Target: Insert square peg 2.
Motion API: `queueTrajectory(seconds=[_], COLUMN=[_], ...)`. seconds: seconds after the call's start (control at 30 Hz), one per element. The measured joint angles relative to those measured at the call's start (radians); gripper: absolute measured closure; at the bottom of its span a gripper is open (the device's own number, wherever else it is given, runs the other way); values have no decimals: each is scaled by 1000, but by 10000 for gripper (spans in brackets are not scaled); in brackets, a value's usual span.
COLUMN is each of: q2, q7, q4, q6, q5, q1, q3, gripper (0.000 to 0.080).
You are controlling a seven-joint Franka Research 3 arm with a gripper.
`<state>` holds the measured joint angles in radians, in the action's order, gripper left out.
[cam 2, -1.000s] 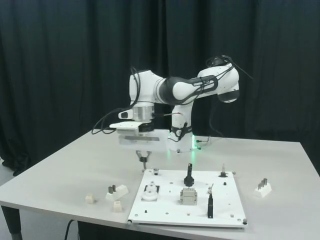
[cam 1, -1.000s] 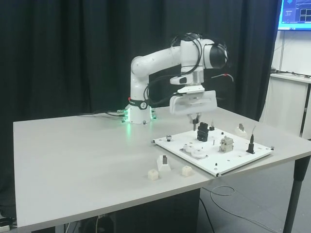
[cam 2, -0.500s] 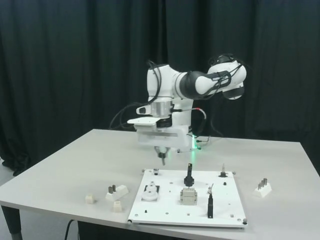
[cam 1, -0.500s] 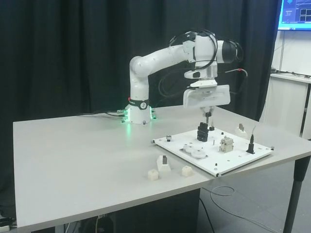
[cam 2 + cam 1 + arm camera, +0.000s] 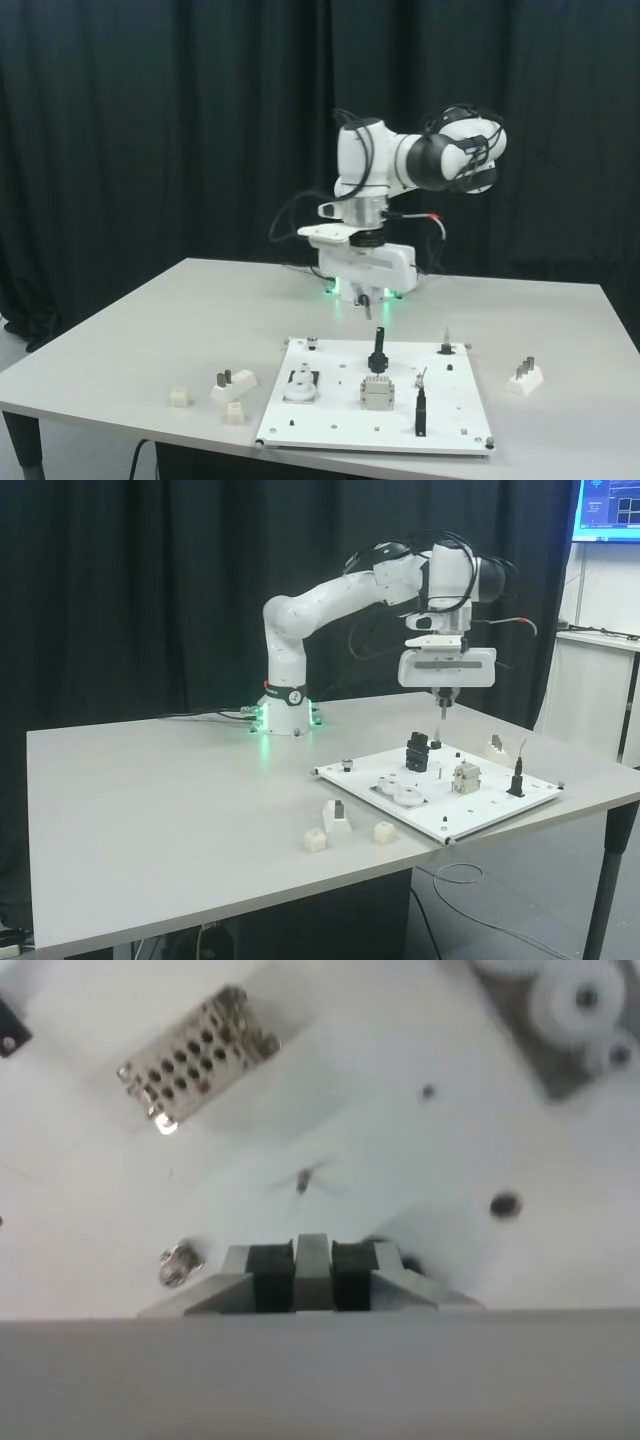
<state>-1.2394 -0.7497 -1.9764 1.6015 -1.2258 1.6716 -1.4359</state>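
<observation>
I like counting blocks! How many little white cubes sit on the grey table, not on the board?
2. One small white cube lies farthest from the flat white board. The second small white cube lies closer to it. Others could be hidden.

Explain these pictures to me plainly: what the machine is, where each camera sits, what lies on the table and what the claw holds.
The machine is a white robot arm bolted to a grey table. Two pictures come from cameras standing in the room; the third comes from a camera on the arm's wrist, looking down past the claw. The claw hangs above a white board that carries small parts: white gears, a pin connector and black upright pieces. Beside the board lie small white blocks and a white holder with pegs in it. The claw is shut on a small grey peg, seen between its black pads.
</observation>
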Motion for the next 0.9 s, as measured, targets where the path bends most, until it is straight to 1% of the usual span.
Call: queueTrajectory(seconds=[0.27,0.4,0.6,0.77,0.9], q2=[1,1,1,1,1], q7=[-268,-384,-548,-702,-781], q4=[-1,-5,-11,-19,-31], q6=[-5,-4,2,20,29], q5=[59,78,102,124,145], q1=[-77,-109,-144,-166,-183], q3=[2,2,-1,-7,-10], gripper=[727,727,727,727,727])
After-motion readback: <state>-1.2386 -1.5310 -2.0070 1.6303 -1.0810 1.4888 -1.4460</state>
